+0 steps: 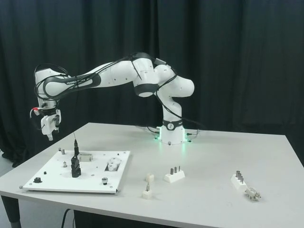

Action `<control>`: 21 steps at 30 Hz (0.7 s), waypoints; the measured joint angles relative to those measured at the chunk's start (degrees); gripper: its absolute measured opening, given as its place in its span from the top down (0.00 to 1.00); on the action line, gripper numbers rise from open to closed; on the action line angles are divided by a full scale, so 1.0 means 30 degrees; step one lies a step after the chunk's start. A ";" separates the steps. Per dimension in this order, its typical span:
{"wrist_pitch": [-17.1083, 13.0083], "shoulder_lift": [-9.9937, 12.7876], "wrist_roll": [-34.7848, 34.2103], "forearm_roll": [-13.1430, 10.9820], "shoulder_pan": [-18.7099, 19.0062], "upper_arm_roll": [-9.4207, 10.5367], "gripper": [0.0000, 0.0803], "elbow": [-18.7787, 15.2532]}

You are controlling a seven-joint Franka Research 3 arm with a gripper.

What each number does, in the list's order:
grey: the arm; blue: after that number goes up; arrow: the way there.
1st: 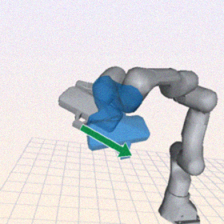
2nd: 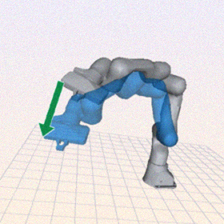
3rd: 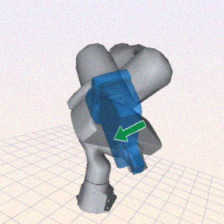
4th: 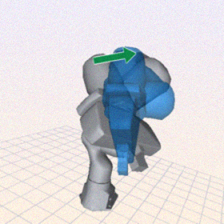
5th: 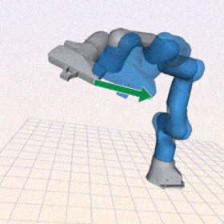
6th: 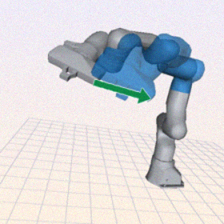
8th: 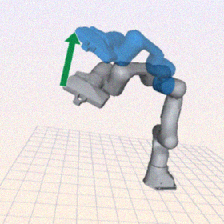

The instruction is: Pick square peg 2.

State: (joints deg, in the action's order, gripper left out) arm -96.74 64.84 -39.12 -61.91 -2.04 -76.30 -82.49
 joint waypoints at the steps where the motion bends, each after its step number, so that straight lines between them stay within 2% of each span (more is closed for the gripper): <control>1: 0.0030 0.0000 -0.0033 0.0000 -0.0001 -0.0008 0.00 0.0035; 9: 0.0402 -0.0025 -0.0070 -0.0006 -0.0004 -0.0064 0.00 0.0457; 21: 0.1787 -0.0349 0.0020 -0.0178 0.0084 -0.0057 0.00 0.1582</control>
State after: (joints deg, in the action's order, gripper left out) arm -91.38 63.79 -39.06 -62.44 -1.79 -76.48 -77.75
